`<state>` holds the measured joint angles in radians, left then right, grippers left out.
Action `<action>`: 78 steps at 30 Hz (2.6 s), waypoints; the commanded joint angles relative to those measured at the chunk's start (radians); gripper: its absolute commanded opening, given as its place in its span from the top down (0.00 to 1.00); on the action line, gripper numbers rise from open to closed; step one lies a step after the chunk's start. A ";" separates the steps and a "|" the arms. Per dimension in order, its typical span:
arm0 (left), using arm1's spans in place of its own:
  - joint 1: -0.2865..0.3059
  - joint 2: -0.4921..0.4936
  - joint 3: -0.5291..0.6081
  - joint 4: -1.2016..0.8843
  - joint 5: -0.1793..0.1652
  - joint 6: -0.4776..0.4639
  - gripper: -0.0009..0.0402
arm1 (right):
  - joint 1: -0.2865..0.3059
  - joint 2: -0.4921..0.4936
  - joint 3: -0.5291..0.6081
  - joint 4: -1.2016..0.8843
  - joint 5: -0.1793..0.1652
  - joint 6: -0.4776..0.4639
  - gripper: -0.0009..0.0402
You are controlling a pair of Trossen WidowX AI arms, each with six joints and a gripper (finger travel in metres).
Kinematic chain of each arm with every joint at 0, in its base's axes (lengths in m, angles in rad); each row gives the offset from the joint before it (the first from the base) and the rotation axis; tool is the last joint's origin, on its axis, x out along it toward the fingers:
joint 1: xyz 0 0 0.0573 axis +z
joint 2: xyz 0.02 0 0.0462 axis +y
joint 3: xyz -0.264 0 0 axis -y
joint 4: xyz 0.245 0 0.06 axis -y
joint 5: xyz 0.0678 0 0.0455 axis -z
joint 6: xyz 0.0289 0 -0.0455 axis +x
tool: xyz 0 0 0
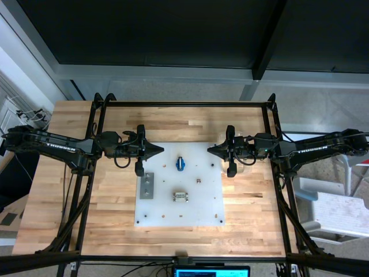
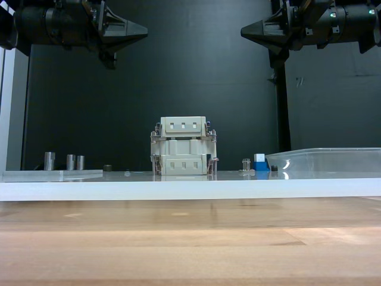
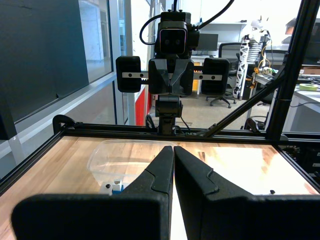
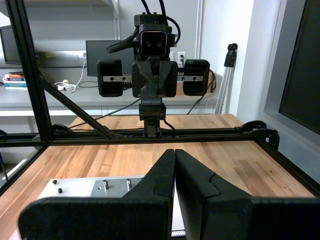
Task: Remove the HAN10-E connector and place it in the container
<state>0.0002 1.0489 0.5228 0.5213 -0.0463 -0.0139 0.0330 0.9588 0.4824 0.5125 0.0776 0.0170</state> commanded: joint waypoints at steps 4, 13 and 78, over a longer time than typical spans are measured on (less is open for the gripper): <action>0.000 0.000 0.000 0.000 0.000 0.000 0.98 | 0.000 0.000 0.000 -0.008 0.000 0.001 0.98; 0.000 0.000 0.000 0.000 0.000 0.000 0.98 | 0.000 0.000 0.000 -0.008 0.000 0.001 0.98; 0.000 0.000 0.000 0.000 0.000 0.000 0.98 | 0.180 1.006 1.526 -1.727 -0.067 0.109 0.87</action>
<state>-0.0002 1.0489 0.5224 0.5213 -0.0463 -0.0139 0.2077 1.9457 1.9896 -1.2068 0.0109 0.1261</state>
